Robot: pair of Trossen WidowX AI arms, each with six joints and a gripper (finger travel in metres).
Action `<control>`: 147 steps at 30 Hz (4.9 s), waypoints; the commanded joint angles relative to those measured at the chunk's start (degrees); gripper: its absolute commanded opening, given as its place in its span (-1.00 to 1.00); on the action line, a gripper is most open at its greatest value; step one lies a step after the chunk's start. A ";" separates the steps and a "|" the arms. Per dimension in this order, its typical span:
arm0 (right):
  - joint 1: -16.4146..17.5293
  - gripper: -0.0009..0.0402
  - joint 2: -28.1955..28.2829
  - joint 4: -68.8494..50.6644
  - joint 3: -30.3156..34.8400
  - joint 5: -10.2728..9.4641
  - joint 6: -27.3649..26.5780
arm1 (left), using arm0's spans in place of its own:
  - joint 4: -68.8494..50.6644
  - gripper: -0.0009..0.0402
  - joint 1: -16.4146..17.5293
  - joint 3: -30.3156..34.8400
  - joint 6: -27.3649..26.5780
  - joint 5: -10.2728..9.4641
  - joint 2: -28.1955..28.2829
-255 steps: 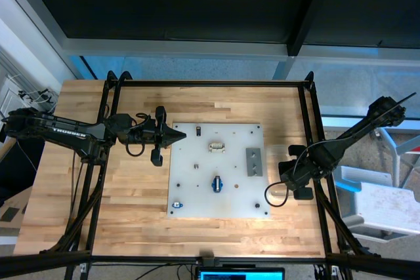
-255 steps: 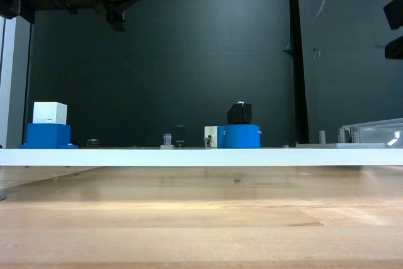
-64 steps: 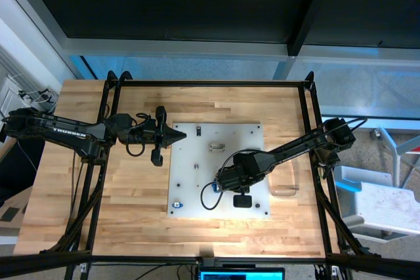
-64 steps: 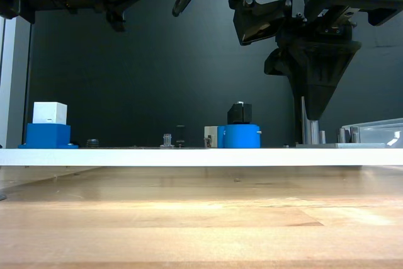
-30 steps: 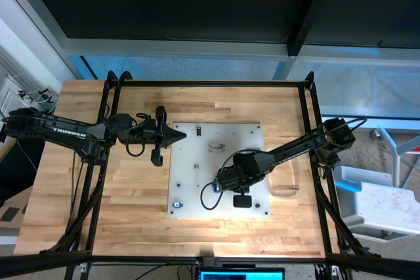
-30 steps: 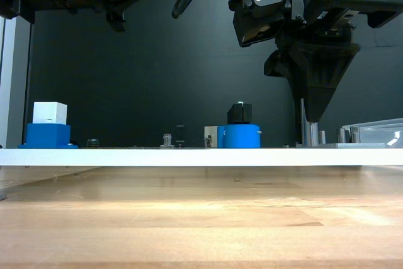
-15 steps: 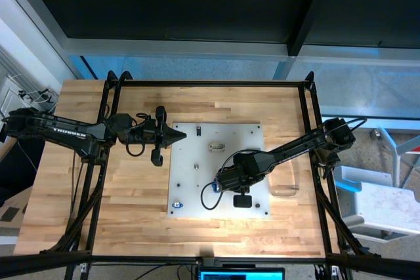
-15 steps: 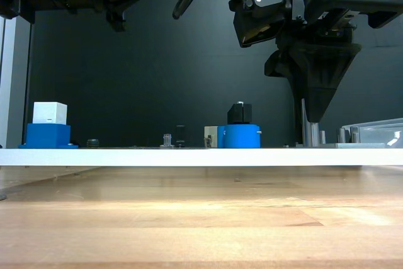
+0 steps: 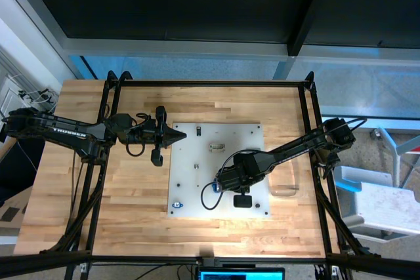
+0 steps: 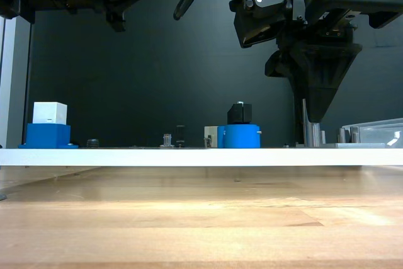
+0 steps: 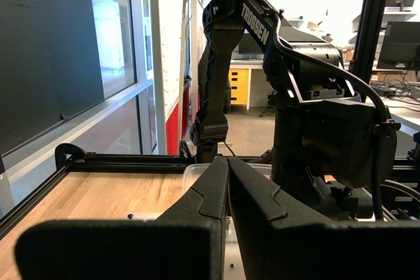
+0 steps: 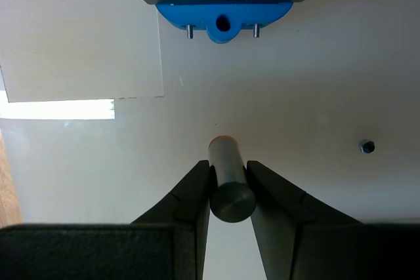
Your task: Pick the 16mm cylinder and place it in the taskboard
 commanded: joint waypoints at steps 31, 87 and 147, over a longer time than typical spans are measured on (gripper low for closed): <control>0.00 -0.90 0.00 0.87 -0.50 -0.85 -0.13 | 0.00 -0.96 0.00 0.00 0.02 0.00 0.00; -0.09 -0.90 0.00 1.40 -1.05 0.13 -0.17 | 0.00 -0.96 0.02 0.00 0.02 0.00 0.00; 0.04 0.27 2.36 3.45 -1.36 0.57 -1.05 | 0.00 -0.96 0.00 0.00 0.00 0.00 0.00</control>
